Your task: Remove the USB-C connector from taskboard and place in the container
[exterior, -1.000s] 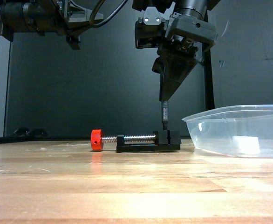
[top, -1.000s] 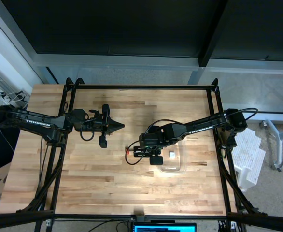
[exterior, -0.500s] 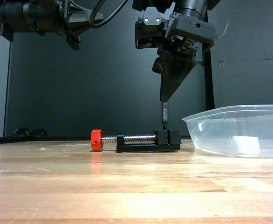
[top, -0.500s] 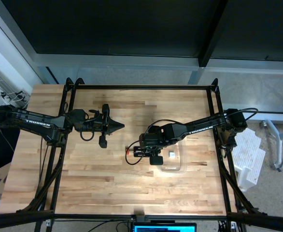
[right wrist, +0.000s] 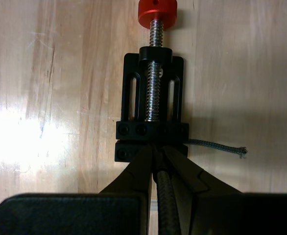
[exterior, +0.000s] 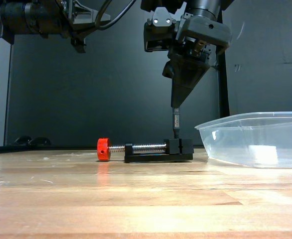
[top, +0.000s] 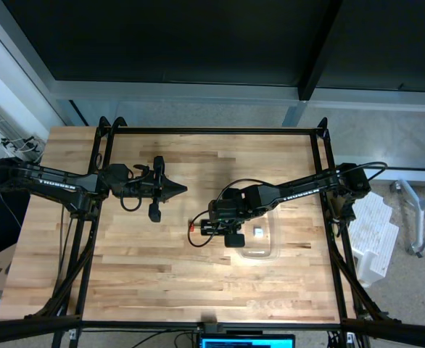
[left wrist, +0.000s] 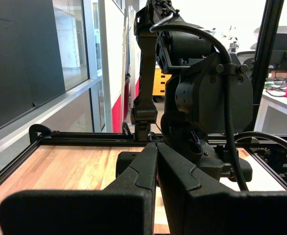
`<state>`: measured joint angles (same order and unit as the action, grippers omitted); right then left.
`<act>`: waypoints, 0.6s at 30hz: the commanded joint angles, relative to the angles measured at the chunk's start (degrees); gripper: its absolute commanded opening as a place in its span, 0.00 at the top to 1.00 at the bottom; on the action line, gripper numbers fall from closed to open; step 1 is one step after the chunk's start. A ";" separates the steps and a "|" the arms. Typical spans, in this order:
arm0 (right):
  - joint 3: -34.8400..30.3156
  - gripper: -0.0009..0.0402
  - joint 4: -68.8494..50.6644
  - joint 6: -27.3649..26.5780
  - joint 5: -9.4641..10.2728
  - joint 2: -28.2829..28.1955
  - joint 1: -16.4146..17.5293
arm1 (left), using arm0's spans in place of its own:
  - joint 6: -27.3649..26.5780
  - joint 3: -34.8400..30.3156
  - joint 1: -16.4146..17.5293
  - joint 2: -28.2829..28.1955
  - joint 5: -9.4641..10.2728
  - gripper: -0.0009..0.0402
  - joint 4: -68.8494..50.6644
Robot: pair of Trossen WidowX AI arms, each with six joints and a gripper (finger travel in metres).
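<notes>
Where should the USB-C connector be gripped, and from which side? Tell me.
Grip the USB-C connector by its upper stem, from straight above: it stands upright in the taskboard, at the end away from the knob. The right tool is closed on it there; the left tool hangs shut over the table, far left.

Pincers: two are showing, left pincer [top: 184, 190] and right pincer [exterior: 175, 106]
Taskboard [exterior: 158, 149]: one is showing
USB-C connector [exterior: 176, 123]: one
Container [exterior: 255, 142]: one
White cube [top: 258, 232]: one
Table [top: 125, 268]: one

Even overhead light; glare patch on table [right wrist: 16, 132]; left gripper [left wrist: 156, 145] and right gripper [right wrist: 157, 155] bases soft, possibly defocused.
</notes>
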<state>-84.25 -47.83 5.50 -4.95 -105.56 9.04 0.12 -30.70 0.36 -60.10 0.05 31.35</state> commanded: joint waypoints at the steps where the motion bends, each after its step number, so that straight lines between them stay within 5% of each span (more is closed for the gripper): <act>1: -1.25 0.98 -0.44 -0.04 -0.07 0.15 0.00 | 0.00 0.00 0.00 -0.02 -0.02 0.98 0.00; 18: -1.79 0.98 -2.69 -0.15 -0.15 4.66 0.00 | 0.00 0.00 0.02 -0.02 -0.02 0.98 0.02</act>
<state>-86.13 -50.41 5.23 -5.17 -101.19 9.02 0.12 -30.70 0.36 -60.10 0.05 31.33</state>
